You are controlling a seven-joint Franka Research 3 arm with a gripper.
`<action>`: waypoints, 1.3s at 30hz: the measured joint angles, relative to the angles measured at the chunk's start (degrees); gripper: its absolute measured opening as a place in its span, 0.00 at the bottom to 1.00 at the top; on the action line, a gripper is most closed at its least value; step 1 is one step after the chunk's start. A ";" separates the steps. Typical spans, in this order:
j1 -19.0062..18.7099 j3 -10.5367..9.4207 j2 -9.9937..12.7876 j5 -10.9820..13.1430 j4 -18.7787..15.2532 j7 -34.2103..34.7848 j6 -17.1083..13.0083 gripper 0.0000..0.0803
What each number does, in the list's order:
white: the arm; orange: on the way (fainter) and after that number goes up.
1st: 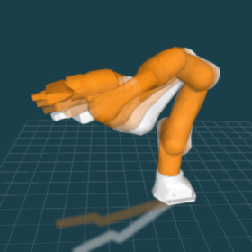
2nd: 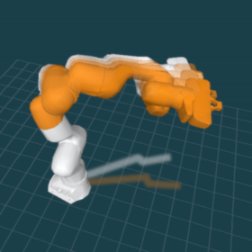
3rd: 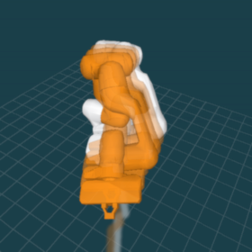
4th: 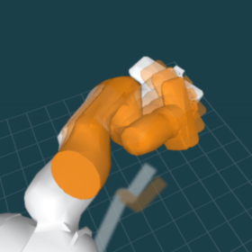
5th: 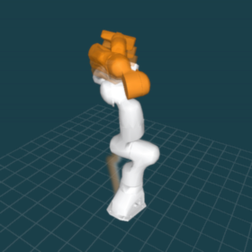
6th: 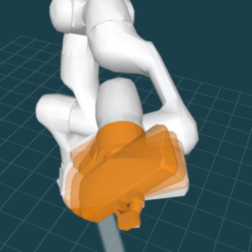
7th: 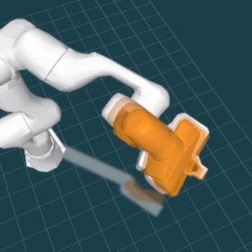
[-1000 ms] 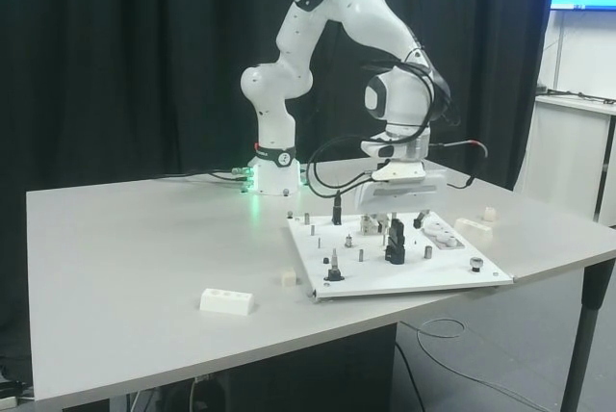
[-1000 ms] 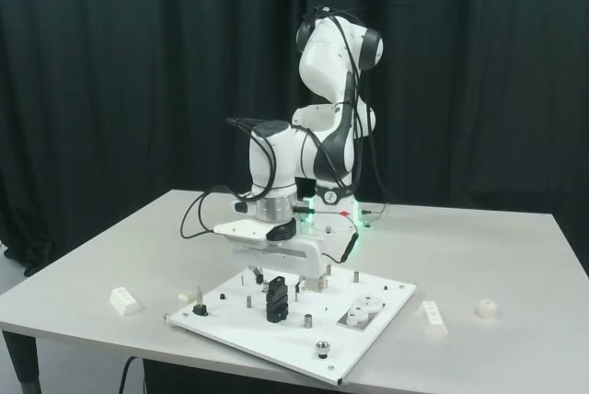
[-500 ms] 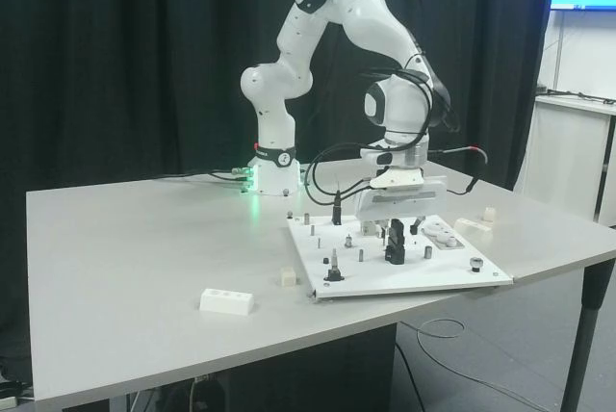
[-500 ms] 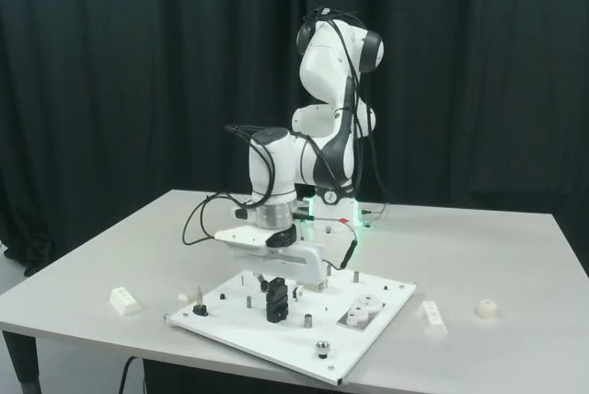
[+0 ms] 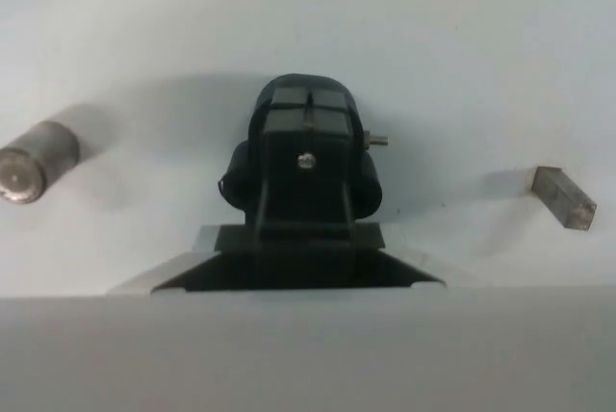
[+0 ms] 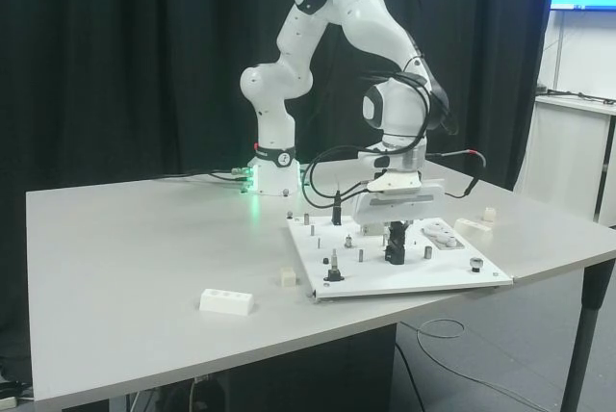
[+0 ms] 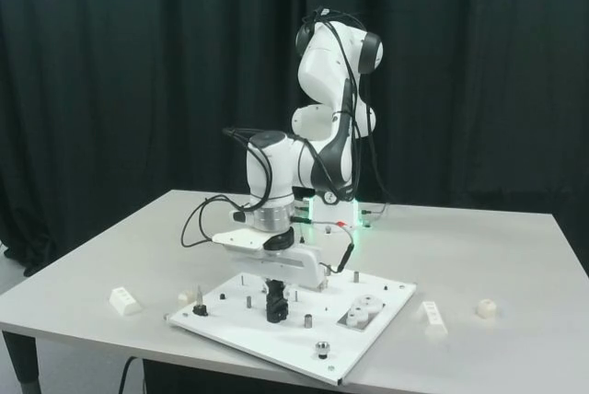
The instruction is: Remove D-SUB.
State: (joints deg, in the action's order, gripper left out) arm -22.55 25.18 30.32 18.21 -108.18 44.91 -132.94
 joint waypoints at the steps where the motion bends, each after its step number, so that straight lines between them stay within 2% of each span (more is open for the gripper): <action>1: 0.00 0.00 -0.01 0.00 0.00 0.28 0.00 0.20; 13: -0.01 0.10 -0.32 -0.43 0.17 0.36 0.09 0.20; 27: 0.03 0.53 -3.87 -3.12 0.48 0.46 2.91 0.19; 39: 0.03 0.88 -5.26 -3.31 0.48 0.89 4.09 0.19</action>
State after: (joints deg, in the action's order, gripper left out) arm -22.52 26.06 25.06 14.91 -107.70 45.80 -128.85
